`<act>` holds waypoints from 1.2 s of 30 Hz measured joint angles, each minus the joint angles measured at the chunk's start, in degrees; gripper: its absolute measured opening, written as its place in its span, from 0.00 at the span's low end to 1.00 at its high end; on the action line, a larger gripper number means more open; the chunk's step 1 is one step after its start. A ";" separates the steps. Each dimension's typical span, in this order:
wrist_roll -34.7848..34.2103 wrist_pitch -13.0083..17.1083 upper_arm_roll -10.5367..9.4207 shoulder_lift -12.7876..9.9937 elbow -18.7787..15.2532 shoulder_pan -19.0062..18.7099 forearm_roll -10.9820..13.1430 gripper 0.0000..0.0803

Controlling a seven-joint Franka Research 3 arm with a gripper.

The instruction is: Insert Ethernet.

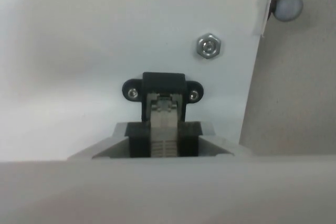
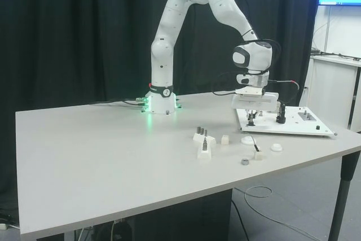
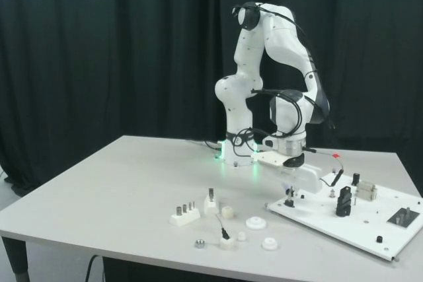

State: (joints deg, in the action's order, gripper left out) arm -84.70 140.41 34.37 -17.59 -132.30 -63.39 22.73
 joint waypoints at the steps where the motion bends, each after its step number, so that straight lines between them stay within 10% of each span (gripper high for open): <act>1: 0.00 0.05 0.00 0.00 -0.01 0.00 -0.02 0.13; 36: 0.00 2.38 -0.37 -0.69 -0.69 -0.12 -0.64 0.13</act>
